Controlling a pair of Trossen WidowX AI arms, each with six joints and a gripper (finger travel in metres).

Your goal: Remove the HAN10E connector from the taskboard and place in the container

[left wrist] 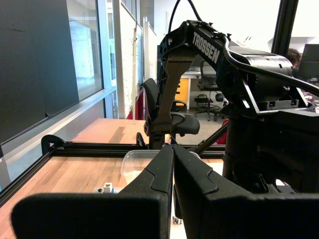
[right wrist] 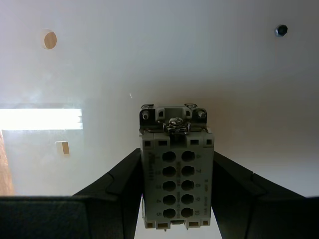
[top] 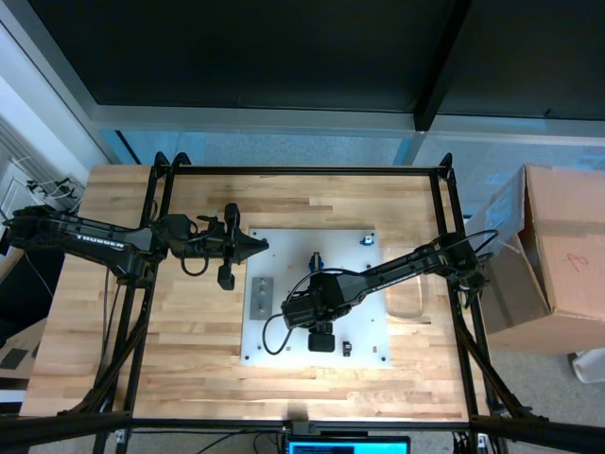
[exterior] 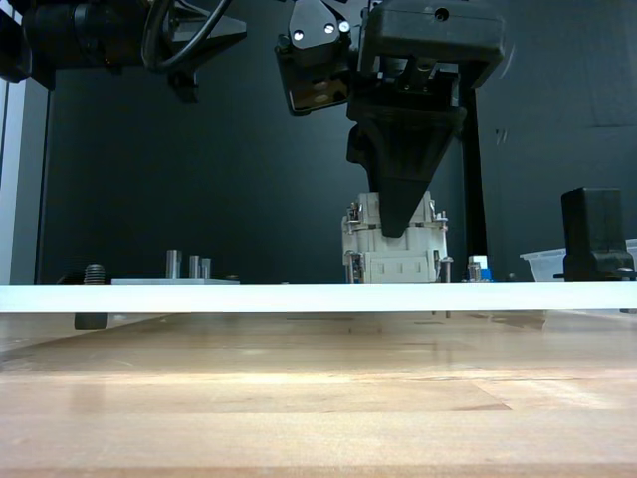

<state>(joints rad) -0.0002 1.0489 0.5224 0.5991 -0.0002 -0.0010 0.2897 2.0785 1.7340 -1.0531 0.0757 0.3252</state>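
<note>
The right gripper [exterior: 400, 219] is down on the taskboard [top: 284, 251], jaws clenched on the HAN10E connector [right wrist: 177, 174]. It stands upright, seemingly not yet lifted. The left gripper [top: 253, 244] hovers at the board's left edge, jaws pressed together, empty. The pull-out and the carry to the container [top: 408, 288] remain.

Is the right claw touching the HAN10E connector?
Touching. Right wrist view: the right claw's fingers press both sides of the HAN10E connector; whether it's seated, cannot tell. Left claw, shut, hangs above the taskboard's left edge.
</note>
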